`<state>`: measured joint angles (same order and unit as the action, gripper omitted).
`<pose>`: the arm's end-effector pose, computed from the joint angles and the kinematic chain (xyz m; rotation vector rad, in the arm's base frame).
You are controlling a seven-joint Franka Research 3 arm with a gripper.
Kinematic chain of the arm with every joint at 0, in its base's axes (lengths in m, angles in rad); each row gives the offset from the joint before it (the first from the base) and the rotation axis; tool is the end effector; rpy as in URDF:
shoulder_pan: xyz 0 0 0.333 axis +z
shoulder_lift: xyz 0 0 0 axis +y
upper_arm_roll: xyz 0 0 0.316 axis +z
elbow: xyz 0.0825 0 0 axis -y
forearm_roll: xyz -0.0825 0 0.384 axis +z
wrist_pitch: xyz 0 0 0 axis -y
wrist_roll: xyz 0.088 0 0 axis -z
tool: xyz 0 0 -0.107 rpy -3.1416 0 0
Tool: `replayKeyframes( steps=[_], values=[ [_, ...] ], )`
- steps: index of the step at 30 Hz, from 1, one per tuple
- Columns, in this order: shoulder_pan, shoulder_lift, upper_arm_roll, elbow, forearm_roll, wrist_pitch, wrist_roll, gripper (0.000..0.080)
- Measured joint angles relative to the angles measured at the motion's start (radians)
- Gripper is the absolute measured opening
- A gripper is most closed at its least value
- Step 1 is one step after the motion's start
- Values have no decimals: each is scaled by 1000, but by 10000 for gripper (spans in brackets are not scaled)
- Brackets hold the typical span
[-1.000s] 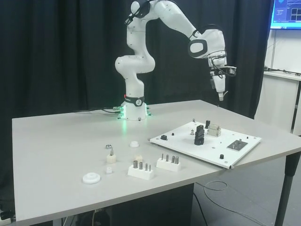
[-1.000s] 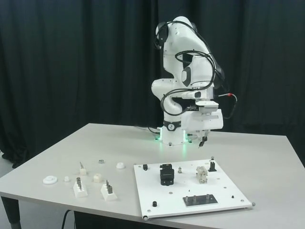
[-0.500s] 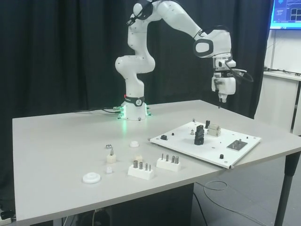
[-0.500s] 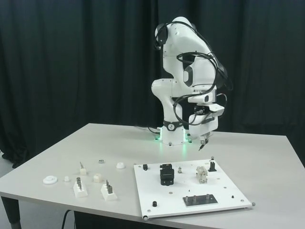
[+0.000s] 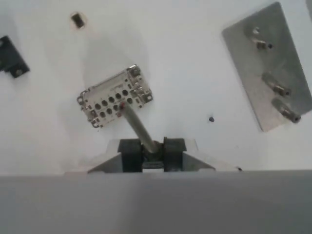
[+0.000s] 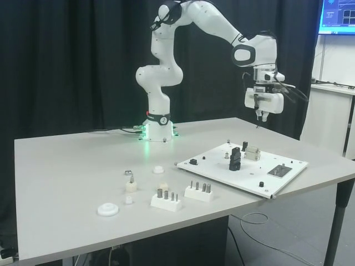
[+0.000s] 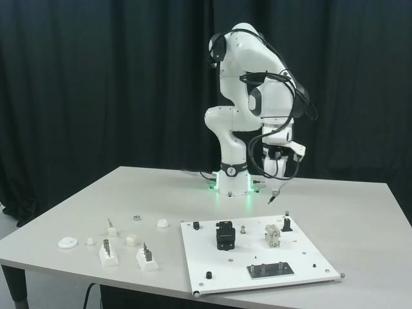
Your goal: Insert USB.
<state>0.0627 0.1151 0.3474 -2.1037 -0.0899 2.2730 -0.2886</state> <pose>0.5226 0.2217 0.3732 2.8954 1.1420 0.0993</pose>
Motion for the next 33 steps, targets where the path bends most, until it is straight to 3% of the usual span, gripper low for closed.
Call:
replayKeyframes(
  steps=[6, 19, 33],
  values=[
    [1, 11, 15, 14, 11, -41, -122, 91],
    [3, 22, 47, 24, 48, -96, -238, 91],
    [10, 22, 55, 39, 91, -222, -471, 91]
  ],
)
